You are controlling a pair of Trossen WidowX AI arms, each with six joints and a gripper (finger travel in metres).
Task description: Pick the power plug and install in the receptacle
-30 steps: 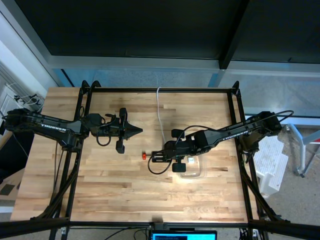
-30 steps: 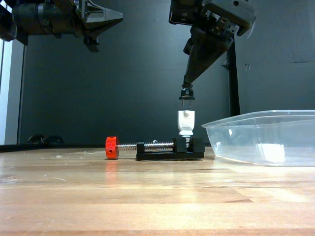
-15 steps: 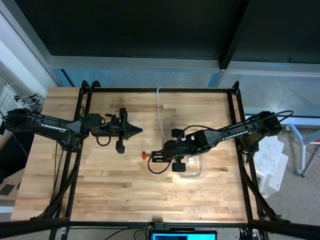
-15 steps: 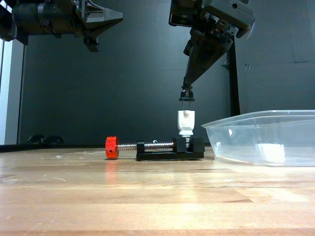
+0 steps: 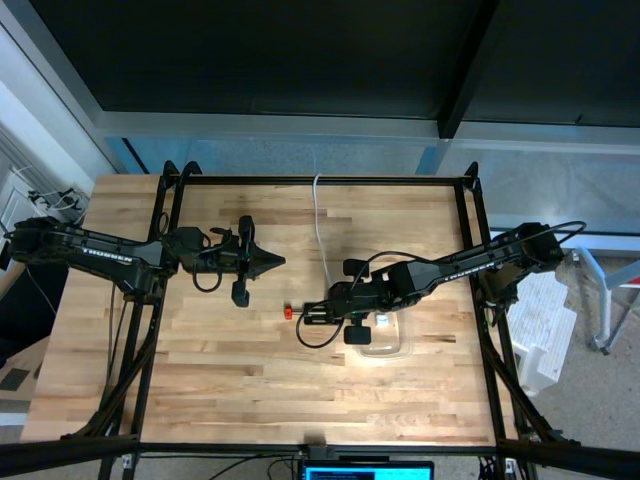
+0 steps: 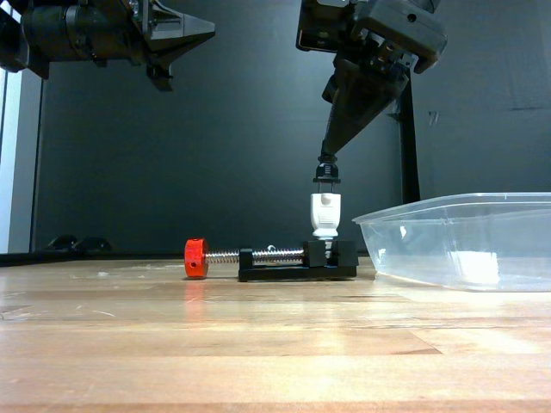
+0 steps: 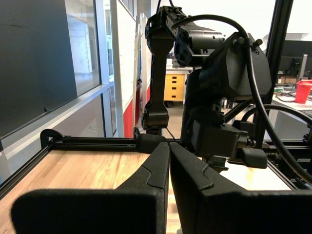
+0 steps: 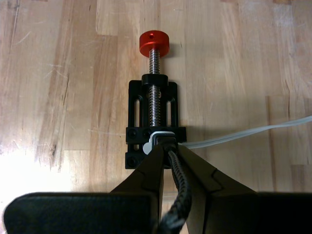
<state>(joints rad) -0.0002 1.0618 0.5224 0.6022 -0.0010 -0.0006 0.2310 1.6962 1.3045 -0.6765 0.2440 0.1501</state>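
Nearest you, the clear tray sits on the table, just to the right of the work; keep the arm off its rim. Next back, the black clamp block with its red knob holds the receptacle upright, face up. Directly over it the right gripper points straight down, clamped on the power plug; the prongs look to be at the socket face; whether they have entered, I cannot tell.

My judgement: this is the seating step; press slowly, straight down along the socket's axis, with no sideways lean, since the clamp grips only the socket's base and a pinch on so small a plug may slip. In the right wrist view, check that the wire tail runs centred over the white face before you push; let go only once the plug's collar meets the socket.

Farther back and to the left, the left gripper hangs high, well apart, fingers together on nothing; leave it parked. The white cable runs off to the far edge.

Count: one plug; one receptacle; one clamp, one knob; one tray; one cable; two grippers.
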